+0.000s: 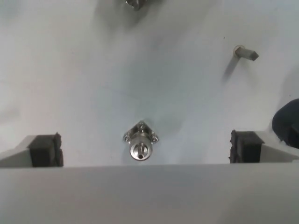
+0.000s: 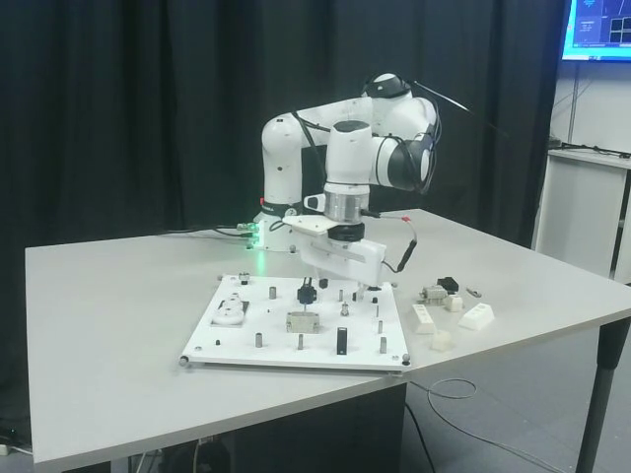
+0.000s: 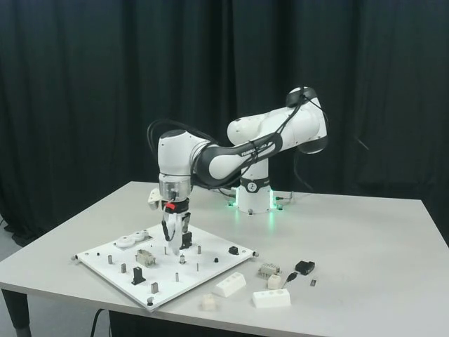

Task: Remove BNC.

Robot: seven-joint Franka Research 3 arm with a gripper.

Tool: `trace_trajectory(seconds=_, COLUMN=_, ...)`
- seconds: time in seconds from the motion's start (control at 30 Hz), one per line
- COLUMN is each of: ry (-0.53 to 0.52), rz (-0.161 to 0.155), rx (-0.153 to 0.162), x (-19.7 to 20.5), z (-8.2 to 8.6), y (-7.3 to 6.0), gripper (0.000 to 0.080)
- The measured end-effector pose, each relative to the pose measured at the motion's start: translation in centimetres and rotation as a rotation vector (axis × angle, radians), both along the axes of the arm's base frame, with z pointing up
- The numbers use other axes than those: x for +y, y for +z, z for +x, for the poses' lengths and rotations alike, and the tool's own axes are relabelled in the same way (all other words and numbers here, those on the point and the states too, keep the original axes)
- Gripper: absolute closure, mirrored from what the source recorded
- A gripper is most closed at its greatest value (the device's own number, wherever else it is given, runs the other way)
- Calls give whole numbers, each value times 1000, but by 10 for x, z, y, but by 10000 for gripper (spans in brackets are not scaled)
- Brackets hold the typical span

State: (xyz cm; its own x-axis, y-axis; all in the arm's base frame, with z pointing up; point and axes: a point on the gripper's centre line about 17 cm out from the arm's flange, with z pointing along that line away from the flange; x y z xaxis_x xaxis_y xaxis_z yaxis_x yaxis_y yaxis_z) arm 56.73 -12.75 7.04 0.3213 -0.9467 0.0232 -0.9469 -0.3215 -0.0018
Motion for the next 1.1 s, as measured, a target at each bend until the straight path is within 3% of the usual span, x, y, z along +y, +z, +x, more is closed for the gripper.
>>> trace_trajectory(seconds=0.67, ry=-41, rz=15, rx=31, x=8, z=-3, y=-19, gripper=3)
trace_trajectory(seconds=1.1, ry=-66, rz=30, rx=14, x=12, z=3, y=-25, gripper=3)
